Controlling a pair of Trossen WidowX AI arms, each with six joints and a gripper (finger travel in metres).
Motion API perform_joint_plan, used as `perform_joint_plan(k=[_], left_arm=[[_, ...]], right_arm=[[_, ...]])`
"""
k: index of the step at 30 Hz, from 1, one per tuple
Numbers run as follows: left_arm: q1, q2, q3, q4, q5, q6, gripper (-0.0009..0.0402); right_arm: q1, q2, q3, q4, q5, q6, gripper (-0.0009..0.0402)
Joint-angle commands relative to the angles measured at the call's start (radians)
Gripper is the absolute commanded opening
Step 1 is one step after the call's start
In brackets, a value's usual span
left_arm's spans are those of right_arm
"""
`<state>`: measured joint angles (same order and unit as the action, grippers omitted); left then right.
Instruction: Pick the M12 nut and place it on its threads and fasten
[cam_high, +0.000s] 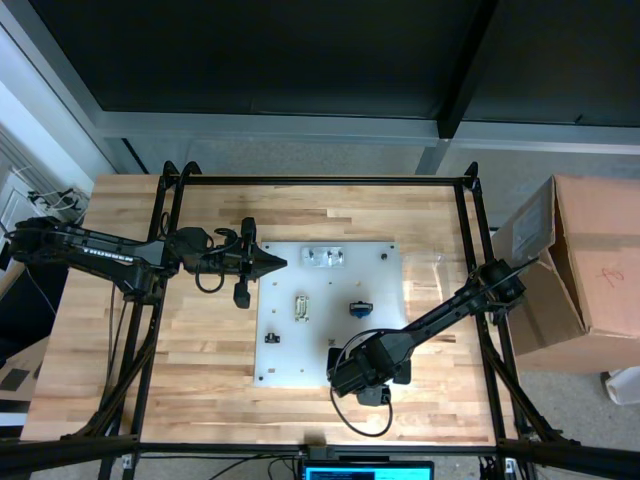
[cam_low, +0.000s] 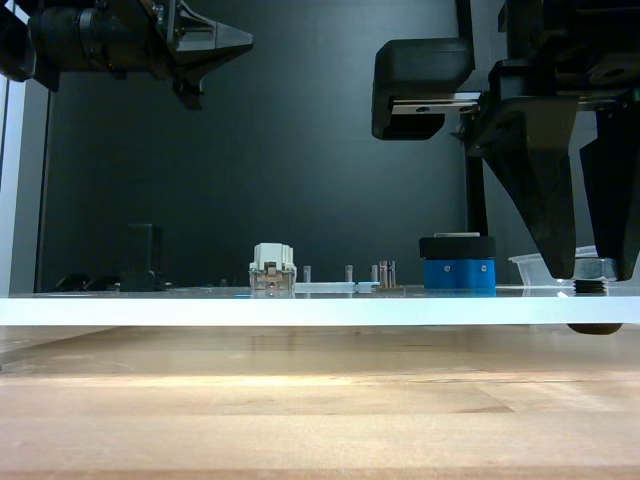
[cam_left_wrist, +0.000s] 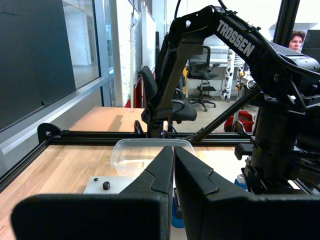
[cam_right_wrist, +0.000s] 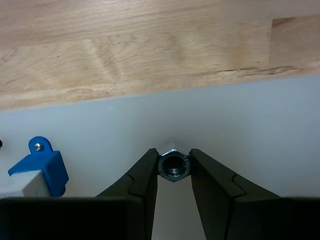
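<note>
Right hand (cam_right_wrist: 173, 156) pinches the silver nut (cam_right_wrist: 173, 167), which sits atop its black stud (cam_low: 592, 287) on the white board (cam_high: 300, 350); left hand (cam_high: 270, 262), closed tight, hovers above the board's far-left edge.

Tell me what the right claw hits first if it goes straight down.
Probably the black stud: the right claw, shut on the silver nut, points down over it on the board. The left claw, shut, hangs high, far left.

Hi view: right claw (cam_low: 592, 262) hides nut (cam_right_wrist: 173, 166), stud (cam_low: 592, 287), lo view crops left claw (cam_low: 243, 42)
</note>
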<state>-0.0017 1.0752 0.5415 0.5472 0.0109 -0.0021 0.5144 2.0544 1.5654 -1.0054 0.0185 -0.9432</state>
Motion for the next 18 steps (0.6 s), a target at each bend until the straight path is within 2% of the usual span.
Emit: perform_joint_plan(k=[1, 7, 18], left_arm=[[0.0, 0.0, 0.0, 0.0, 0.0, 0.0, 0.0], [0.0, 0.0, 0.0, 0.0, 0.0, 0.0, 0.0], [0.0, 0.0, 0.0, 0.0, 0.0, 0.0, 0.0]], right_arm=[[0.0, 0.003, -0.002, 0.002, 0.0, 0.024, 0.0016], [0.0, 0.003, -0.002, 0.007, 0.0, 0.114, 0.0016], [-0.006, 0.003, -0.002, 0.015, 0.0, 0.547, 0.0016]])
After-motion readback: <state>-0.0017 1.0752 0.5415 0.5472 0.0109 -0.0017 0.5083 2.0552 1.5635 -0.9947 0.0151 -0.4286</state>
